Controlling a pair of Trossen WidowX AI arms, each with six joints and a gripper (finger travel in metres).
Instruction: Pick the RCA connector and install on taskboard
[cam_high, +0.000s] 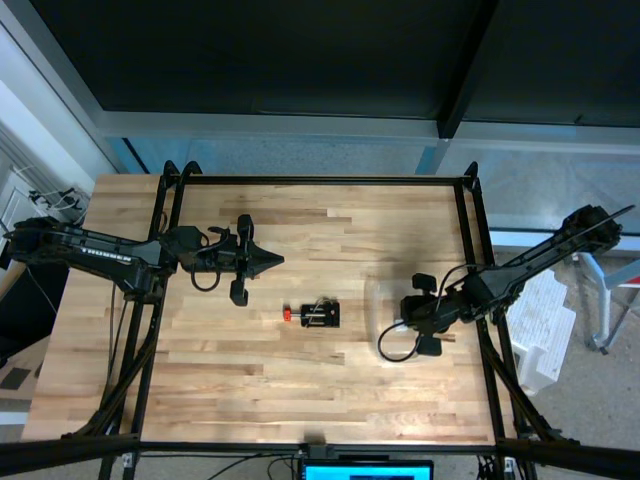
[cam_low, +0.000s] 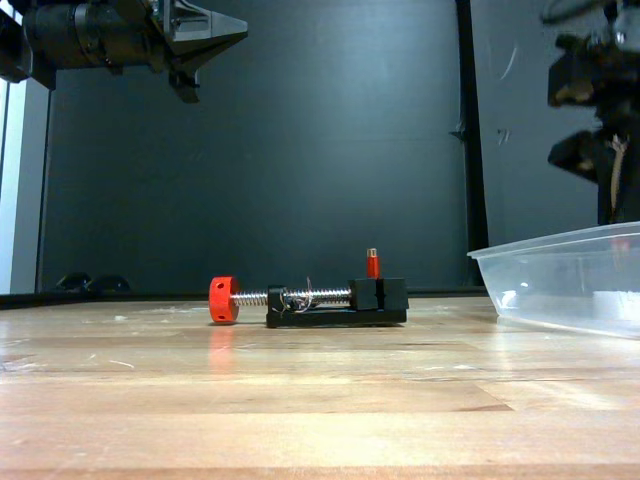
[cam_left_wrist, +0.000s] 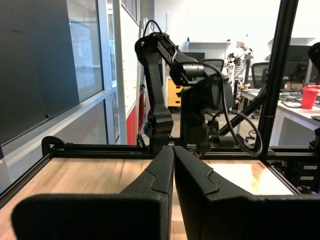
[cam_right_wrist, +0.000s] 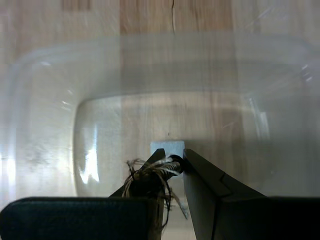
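The taskboard (cam_high: 322, 316) is a small black block mid-table with a red knob (cam_low: 223, 299) at its left end, a silvery spring along the top and a short red post (cam_low: 372, 263) standing on it. My right gripper (cam_right_wrist: 175, 159) hangs over the clear tray, shut on the tiny dark RCA connector (cam_right_wrist: 175, 164), which trails frayed wire strands (cam_right_wrist: 147, 176). In the high view the right gripper (cam_high: 412, 322) is right of the taskboard. My left gripper (cam_high: 272, 260) hovers high at the back left of the board, shut and empty, its fingers (cam_left_wrist: 165, 165) pressed together.
A clear plastic tray (cam_low: 560, 290) sits right of the taskboard, under the right gripper. On its floor (cam_right_wrist: 115, 125) lies a small white square bit (cam_right_wrist: 167, 146). A black frame (cam_high: 320, 181) runs round the wooden table.
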